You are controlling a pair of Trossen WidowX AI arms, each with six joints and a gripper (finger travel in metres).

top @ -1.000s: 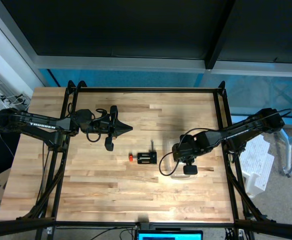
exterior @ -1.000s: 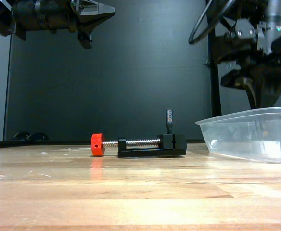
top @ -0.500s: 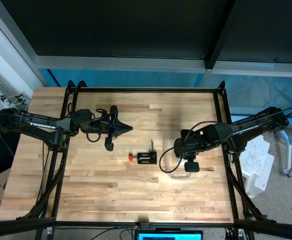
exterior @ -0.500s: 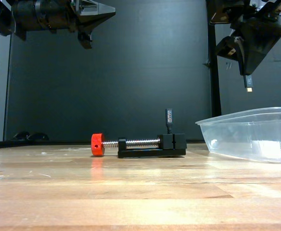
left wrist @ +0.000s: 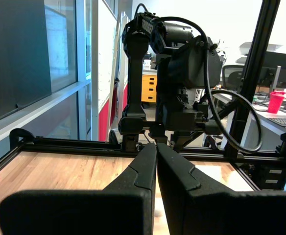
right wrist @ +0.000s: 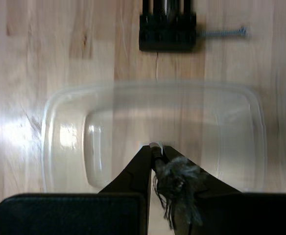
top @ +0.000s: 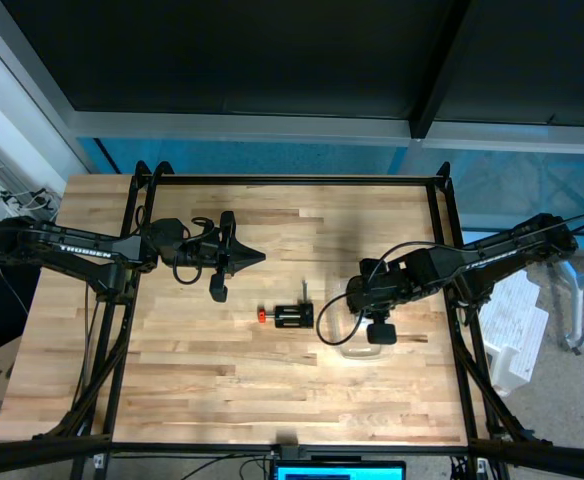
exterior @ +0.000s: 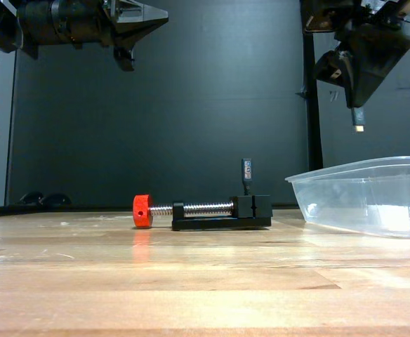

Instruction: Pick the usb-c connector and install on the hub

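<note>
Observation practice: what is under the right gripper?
Clear tray, seemingly empty, partly hidden by fingers; right gripper holds the usb-c connector above it. Left gripper hovers shut, far left.

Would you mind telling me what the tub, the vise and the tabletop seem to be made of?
Tub: clear glossy plastic; wood shows through. Vise: black body, metal or plastic, I cannot tell; shiny threaded screw, likely steel; red knob. Tabletop: sealed wood strips, visible grain. Right gripper holds the usb-c connector above the tub; left gripper, shut, hovers at table's left.
</note>
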